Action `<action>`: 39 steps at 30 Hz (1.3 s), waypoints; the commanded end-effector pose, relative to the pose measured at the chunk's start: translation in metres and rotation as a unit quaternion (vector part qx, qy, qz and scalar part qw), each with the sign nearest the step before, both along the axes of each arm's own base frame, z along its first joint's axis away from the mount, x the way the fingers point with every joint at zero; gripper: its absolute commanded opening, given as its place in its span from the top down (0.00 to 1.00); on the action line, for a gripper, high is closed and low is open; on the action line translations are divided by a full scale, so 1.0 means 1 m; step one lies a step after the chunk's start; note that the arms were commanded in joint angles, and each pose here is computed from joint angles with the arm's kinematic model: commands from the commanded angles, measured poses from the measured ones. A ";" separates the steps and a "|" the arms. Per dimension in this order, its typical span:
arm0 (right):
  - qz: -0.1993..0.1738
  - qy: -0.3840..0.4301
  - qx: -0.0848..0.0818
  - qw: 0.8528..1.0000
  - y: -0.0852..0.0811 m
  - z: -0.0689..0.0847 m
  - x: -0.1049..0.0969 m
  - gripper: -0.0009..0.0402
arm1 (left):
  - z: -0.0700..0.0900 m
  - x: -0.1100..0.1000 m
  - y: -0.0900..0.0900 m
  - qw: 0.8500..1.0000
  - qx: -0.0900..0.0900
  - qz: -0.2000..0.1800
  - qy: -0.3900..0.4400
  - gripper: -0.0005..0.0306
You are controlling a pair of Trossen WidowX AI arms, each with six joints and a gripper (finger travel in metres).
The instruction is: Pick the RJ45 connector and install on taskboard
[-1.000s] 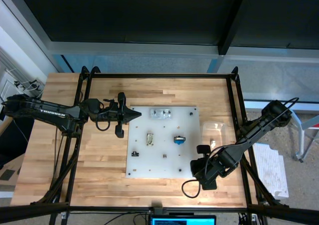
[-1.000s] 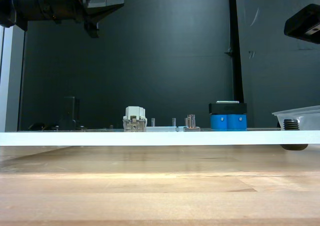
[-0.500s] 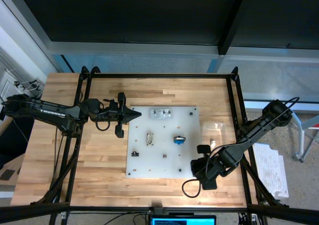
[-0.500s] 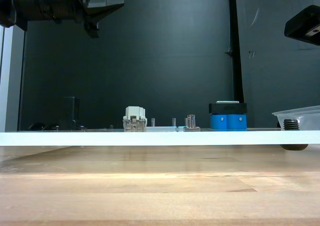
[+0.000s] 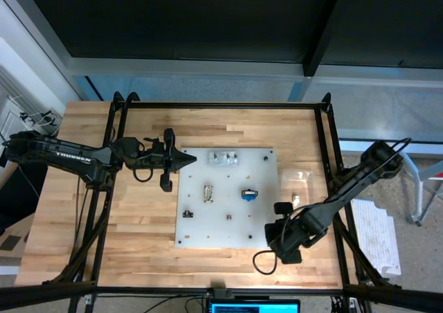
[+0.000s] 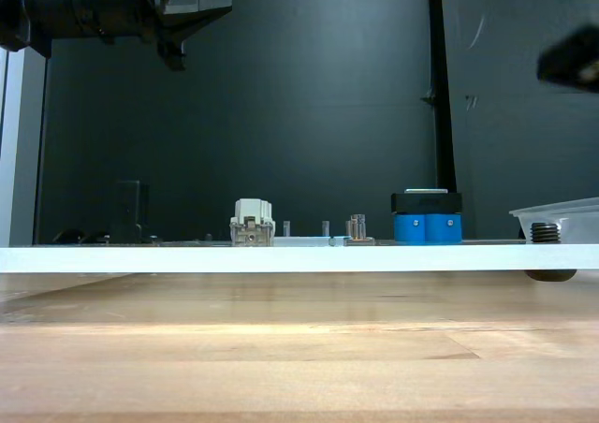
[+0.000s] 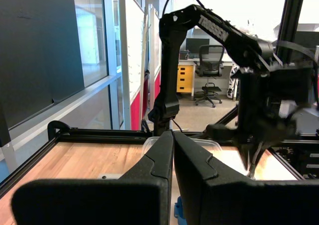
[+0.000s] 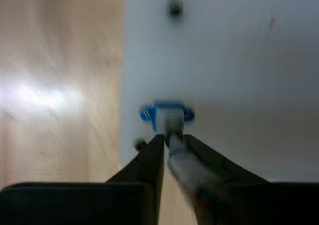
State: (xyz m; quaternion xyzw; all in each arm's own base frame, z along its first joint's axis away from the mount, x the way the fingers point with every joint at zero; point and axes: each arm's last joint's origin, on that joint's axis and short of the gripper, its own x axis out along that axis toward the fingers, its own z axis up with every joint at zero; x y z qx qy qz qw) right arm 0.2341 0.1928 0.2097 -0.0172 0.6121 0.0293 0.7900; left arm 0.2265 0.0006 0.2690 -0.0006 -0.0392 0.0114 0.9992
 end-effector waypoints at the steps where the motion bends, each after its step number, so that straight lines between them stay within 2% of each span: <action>1: -0.001 -0.024 0.011 1.000 0.001 0.008 0.002 0.72 | 0.000 0.000 0.000 1.000 0.000 0.000 0.000 0.98; 7: -0.001 -0.029 0.016 0.999 0.001 0.013 0.002 0.59 | 0.000 0.000 0.000 1.000 0.000 0.000 0.000 0.98; 12: -0.003 -0.031 0.017 0.999 0.000 0.020 0.000 0.53 | 0.000 0.000 0.000 1.000 0.000 0.000 0.000 0.98; 19: -0.003 -0.042 0.027 0.999 -0.004 0.037 -0.004 0.49 | 0.000 0.000 0.000 1.000 0.000 0.000 0.000 0.98; 25: -0.002 -0.040 0.025 0.999 -0.008 0.048 -0.010 0.46 | 0.000 0.000 0.000 1.000 0.000 0.000 0.000 0.98; 29: -0.004 -0.049 0.034 0.998 -0.011 0.055 -0.014 0.45 | 0.000 0.000 0.000 1.000 0.000 0.000 0.000 0.98; 36: -0.004 -0.049 0.037 0.998 -0.013 0.058 -0.016 0.46 | 0.000 0.000 0.000 1.000 0.000 0.000 0.000 0.98; 39: 0.000 -0.035 0.047 0.998 -0.016 0.061 -0.019 0.46 | 0.000 0.000 0.000 1.000 0.000 0.000 0.000 0.98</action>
